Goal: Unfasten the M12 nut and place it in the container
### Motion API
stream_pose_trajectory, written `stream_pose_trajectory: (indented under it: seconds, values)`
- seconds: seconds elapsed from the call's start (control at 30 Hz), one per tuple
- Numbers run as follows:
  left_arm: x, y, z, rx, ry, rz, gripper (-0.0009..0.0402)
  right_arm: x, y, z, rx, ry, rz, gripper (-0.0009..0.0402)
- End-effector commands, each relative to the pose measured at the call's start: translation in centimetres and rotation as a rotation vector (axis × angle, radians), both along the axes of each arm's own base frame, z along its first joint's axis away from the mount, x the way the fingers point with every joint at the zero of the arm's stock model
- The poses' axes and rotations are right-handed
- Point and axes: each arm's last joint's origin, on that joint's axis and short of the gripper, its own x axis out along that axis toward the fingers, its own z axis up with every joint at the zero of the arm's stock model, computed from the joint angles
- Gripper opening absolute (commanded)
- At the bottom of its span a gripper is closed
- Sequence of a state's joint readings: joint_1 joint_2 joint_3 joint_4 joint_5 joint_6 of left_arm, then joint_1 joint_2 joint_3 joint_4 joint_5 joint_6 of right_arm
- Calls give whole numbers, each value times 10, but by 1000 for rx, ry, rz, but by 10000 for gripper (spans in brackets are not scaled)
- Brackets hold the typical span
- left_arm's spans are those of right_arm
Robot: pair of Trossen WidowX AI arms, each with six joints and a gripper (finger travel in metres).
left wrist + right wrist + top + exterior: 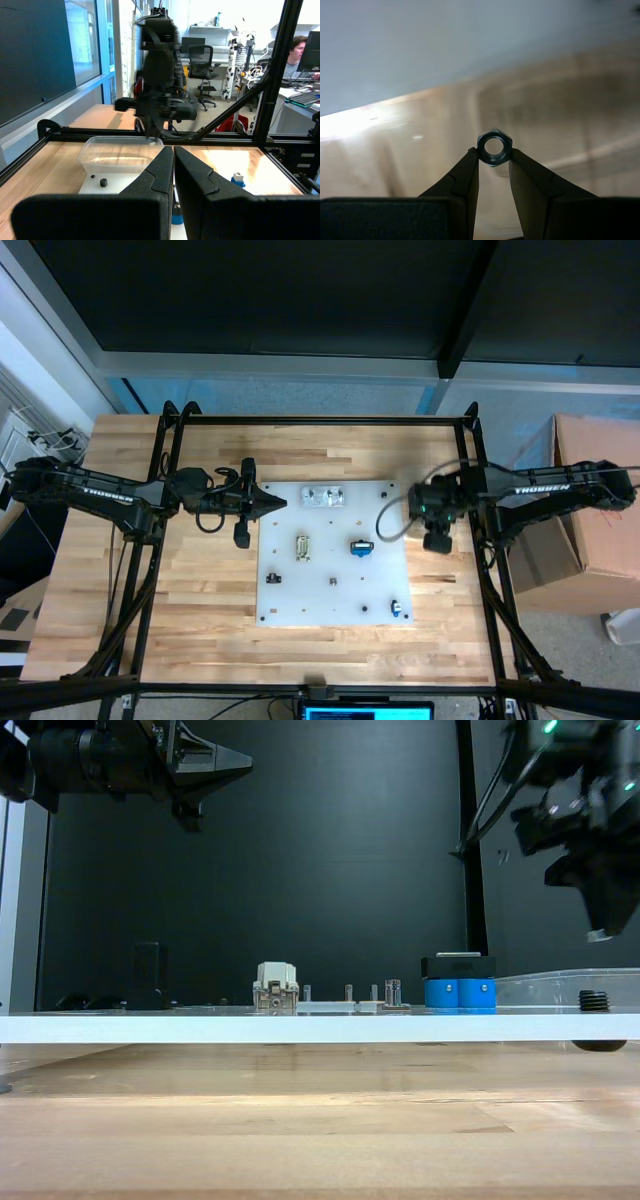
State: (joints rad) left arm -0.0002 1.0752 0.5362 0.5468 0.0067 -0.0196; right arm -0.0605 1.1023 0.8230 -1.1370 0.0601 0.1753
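- Tabletop (200,580): wood, carries the white board (300,605) at its middle.
- Left hand (173,150): aloft near the board's far left corner, fingers pressed together, holding nothing.
- Right hand (493,156): aloft past the board, toward the tabletop's right edge, pinching the nut.
- Container (120,156): clear, below the right hand.
- Stud (594,1002): bare, ribs showing.
- Nut (494,133): off the stud, gripped by its flats.
- Handling: lower the nut inside the walls, away from the rim, before spreading the fingers. A high drop would likely bounce out.
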Motion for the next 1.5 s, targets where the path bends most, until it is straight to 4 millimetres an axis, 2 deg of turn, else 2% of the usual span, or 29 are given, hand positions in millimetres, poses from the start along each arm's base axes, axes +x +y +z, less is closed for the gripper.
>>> stream_pose_trajectory:
  seconds: [0.03,0.13,0.27,0.4,0.77,1.0,1.27,1.5]
  values:
    - [0,0,0,0,0,0,0,-5,-26,-2,-5,12,-70,16]
    - [0,0,0,0,-1,0,0,-10,-45,-2,-9,16,-133,16]
    - [0,0,0,0,0,0,0,-15,-57,-2,-13,18,-173,17]
    - [0,0,0,0,0,0,0,-15,-58,-2,-14,18,-172,27]
    - [0,0,0,0,0,0,0,-14,-58,-2,-18,10,-177,88]
    - [0,0,0,0,0,0,0,-14,-59,-2,-20,4,-180,104]
    - [0,0,0,0,0,0,0,-12,-59,4,-19,-20,-203,95]
    - [0,0,0,0,0,0,0,4,-49,20,-17,-144,-167,53]
